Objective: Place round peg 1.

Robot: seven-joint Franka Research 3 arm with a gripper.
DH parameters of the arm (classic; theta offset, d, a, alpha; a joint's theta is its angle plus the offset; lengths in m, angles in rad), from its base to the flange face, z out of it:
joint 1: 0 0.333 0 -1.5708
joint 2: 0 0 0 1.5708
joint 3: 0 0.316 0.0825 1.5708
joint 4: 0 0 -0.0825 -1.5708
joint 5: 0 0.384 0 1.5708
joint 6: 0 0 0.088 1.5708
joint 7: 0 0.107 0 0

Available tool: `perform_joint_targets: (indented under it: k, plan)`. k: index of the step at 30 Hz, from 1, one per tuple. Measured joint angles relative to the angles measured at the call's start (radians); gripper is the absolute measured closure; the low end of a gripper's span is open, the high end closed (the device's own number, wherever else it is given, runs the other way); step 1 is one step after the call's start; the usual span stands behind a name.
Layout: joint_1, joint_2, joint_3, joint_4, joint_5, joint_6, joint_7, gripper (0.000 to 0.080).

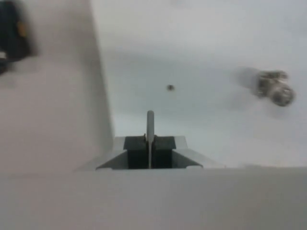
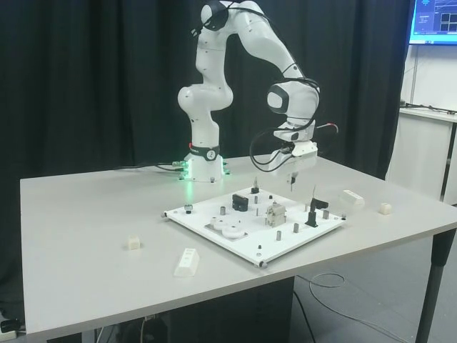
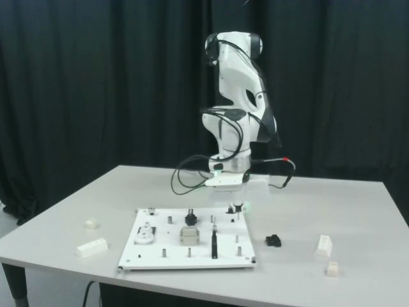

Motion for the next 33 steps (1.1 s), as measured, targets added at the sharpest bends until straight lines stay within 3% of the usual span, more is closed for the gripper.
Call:
perform_joint_targets:
  k: [6, 13, 20, 33]
  plan:
    - [0.028, 0.001, 0.025, 0.004, 0.059, 0.014, 0.007, 0.0774]
    - [0.083, 0.020, 0.060, 0.008, 0.105, 0.071, 0.062, 0.0774]
    - [0.145, 0.067, 0.085, 0.035, 0.106, 0.124, 0.150, 0.0774]
    - [0.207, 0.145, 0.088, 0.113, 0.094, 0.124, 0.217, 0.0774]
